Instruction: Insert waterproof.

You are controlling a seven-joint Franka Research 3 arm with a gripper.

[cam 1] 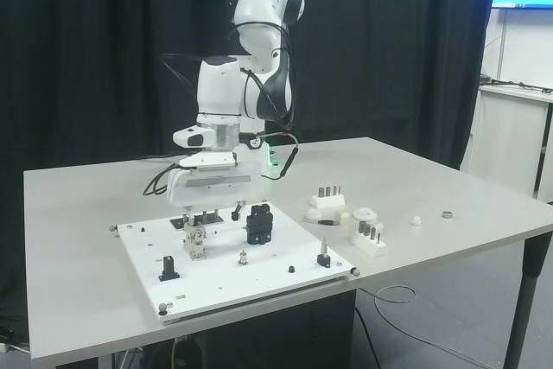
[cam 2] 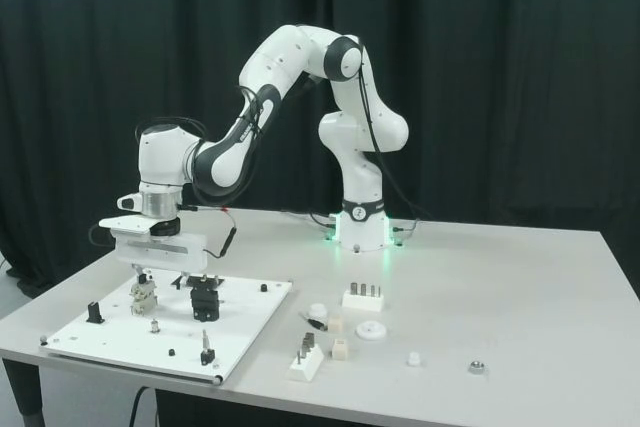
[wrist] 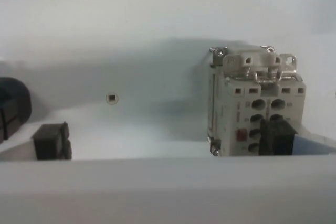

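Smooth grey table (cam 1: 78,205) under flat white board (cam 1: 259,278), spread gripper (cam 1: 212,213) astride blocky waterproof connector (wrist: 257,111).

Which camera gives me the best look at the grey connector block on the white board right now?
The wrist view: the connector block fills much of it, with its round sockets, metal clips and screws visible. In the first room view the block is small and sits just under the pincer. The second room view shows it smaller still, on the white board.

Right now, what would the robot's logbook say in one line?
arm: over white board | claw: just above grey connector block | other parts: on table | insert: not yet seen done
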